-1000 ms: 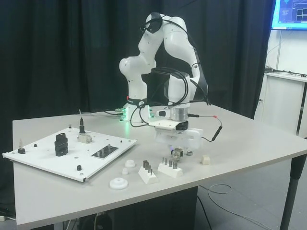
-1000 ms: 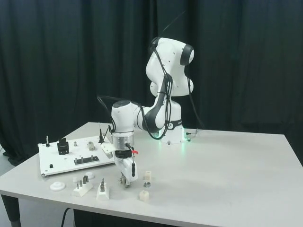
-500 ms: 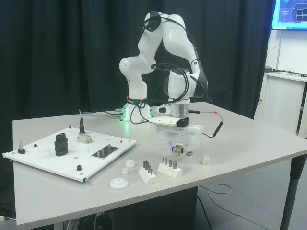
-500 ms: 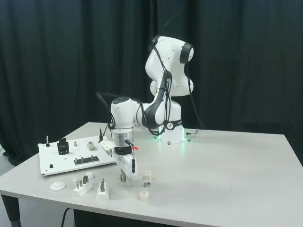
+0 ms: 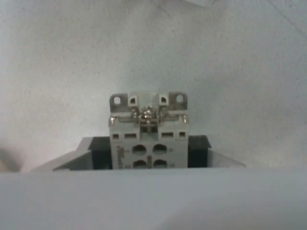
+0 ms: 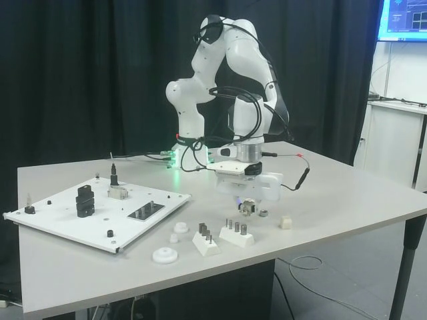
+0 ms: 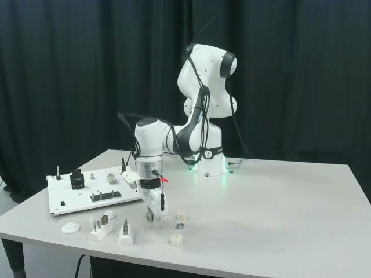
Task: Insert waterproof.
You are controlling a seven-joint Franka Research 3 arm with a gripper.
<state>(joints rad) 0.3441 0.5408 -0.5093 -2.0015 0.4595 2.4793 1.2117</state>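
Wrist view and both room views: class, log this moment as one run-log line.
phase: carry | end effector: shut on waterproof connector, above table | white board: not reached | insertion: not done

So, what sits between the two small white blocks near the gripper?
A small metal ring lies between the farther white block and the nearer white block; the second room view shows it.

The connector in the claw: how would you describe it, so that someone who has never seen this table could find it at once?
Follow the white arm down to its claw, just above the grey table near the front edge. The connector is the small block gripped there, white with metal tabs on one end and round sockets in its face. Unlike the small parts nearby, it is off the table.
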